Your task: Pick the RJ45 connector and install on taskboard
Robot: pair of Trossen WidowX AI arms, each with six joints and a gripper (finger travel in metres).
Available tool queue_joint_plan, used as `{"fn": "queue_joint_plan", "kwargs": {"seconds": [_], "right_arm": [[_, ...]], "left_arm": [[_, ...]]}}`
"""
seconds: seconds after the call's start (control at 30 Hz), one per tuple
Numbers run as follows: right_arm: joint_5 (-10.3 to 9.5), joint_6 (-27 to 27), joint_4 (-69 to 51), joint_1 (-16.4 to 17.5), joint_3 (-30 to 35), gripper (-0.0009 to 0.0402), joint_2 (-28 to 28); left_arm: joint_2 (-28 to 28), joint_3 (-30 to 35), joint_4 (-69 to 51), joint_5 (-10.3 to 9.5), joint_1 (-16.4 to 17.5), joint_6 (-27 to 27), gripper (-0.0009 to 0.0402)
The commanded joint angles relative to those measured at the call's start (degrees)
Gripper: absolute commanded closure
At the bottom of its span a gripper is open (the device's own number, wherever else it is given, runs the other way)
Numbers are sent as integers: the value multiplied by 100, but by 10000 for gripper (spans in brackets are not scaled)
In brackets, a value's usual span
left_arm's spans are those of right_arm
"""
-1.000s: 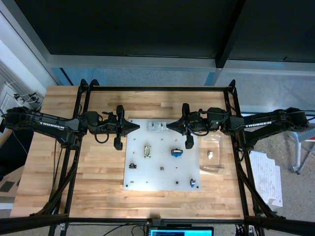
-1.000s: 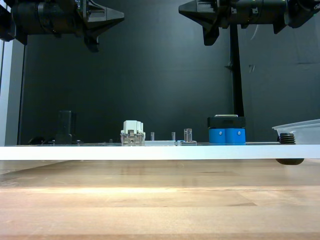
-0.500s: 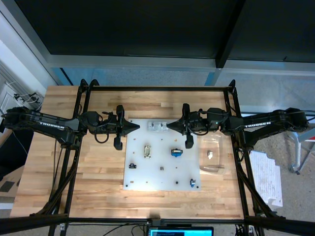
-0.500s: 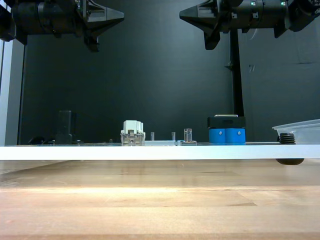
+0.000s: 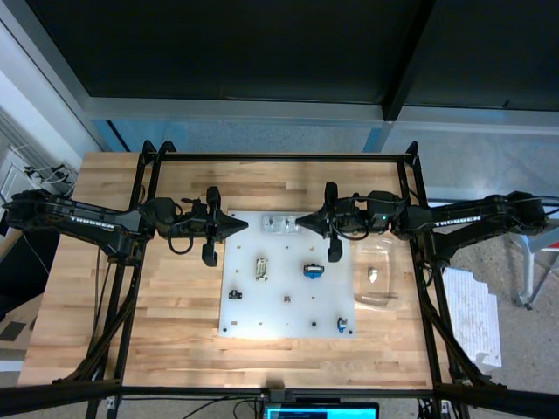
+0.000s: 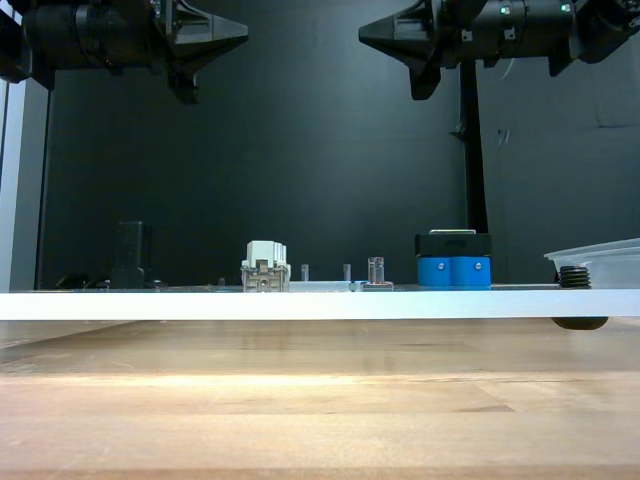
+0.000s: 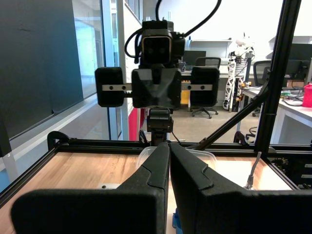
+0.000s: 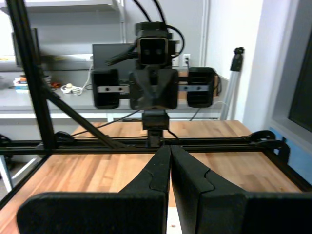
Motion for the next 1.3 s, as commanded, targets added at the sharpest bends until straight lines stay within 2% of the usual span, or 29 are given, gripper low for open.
{"fn": "queue_joint_plan", "kwargs": {"seconds": [0.03,1.3], "right_arm": [[4,-31,11,0,2,393,-2],[4,-63,50,55,-59,393,-92]], "left_arm": [[0,0,0,0,2,0,393],[2,0,0,0,0,0,393]]}}
